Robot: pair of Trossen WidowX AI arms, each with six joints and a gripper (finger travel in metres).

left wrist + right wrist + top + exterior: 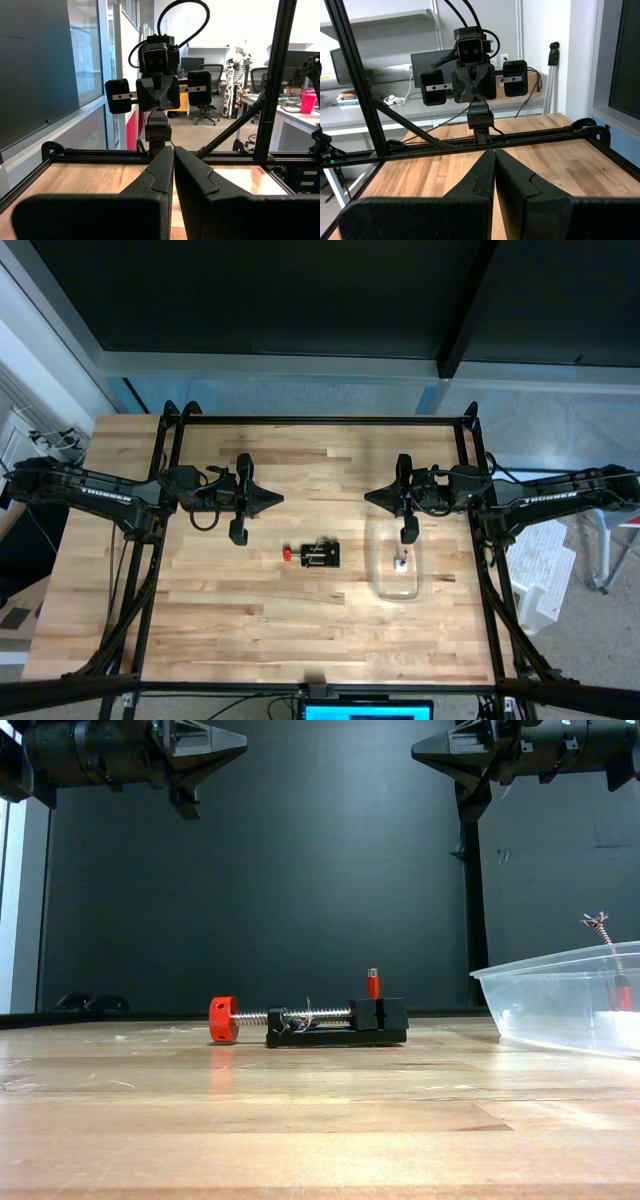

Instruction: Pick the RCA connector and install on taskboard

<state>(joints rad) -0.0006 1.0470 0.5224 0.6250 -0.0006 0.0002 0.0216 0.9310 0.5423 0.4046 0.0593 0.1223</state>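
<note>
The taskboard (318,555), a small black fixture with a red knob (286,554), lies mid-table. In the low view the taskboard (335,1018) shows a threaded rod and a short red post on top. The RCA connector (400,562) is a tiny dark-and-silvery piece inside the clear tray (385,585), and a thin twisted wire (602,932) sticks up above the tray wall. My left gripper (278,500) hovers high, behind and left of the taskboard, shut and empty. My right gripper (368,498) hovers high behind the tray, also shut and empty. Both point inward, facing each other.
The clear tray (560,995) sits right of the taskboard, under the right arm. A black frame (320,421) runs along the table's far edge and down both sides. Bare wood lies between the taskboard and the near edge.
</note>
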